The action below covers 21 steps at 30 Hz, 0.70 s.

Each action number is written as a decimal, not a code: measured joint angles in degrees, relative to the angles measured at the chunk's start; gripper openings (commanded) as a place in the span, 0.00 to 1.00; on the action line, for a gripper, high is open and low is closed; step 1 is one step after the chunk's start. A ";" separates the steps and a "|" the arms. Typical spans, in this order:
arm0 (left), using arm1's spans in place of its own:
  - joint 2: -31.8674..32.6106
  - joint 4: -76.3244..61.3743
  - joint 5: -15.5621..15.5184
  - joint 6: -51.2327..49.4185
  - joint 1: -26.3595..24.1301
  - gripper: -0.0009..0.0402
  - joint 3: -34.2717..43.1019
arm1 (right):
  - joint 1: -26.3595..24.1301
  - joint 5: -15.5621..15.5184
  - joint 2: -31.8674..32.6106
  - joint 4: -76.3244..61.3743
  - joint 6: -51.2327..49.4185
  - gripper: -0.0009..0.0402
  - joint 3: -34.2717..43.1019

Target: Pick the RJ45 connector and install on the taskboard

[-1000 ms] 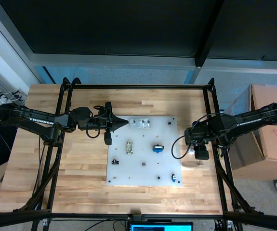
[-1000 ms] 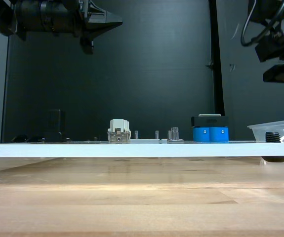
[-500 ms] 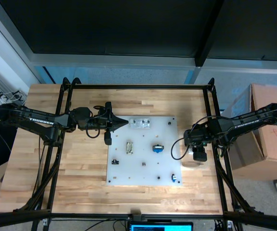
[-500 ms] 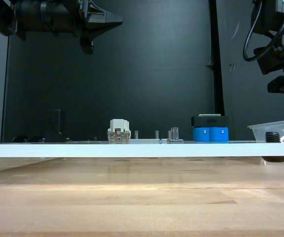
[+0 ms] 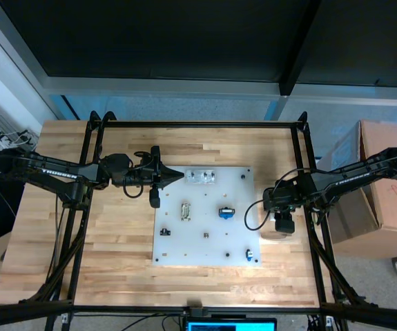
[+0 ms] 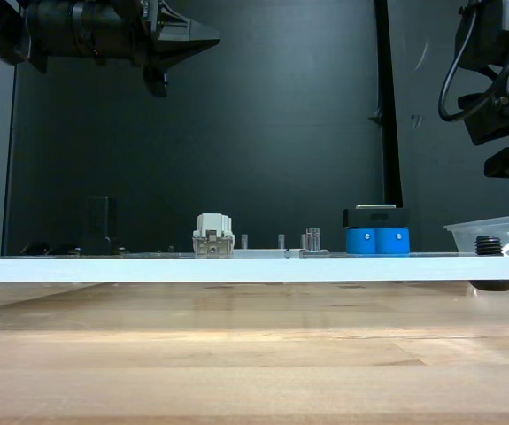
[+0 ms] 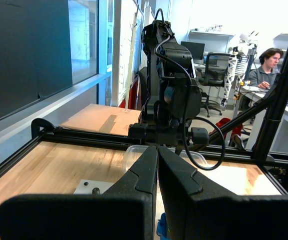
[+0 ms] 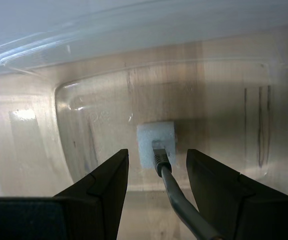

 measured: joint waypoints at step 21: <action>0.00 0.00 -0.02 0.00 0.00 0.02 -0.02 | 0.57 -0.96 -0.02 0.48 0.46 0.04 -0.70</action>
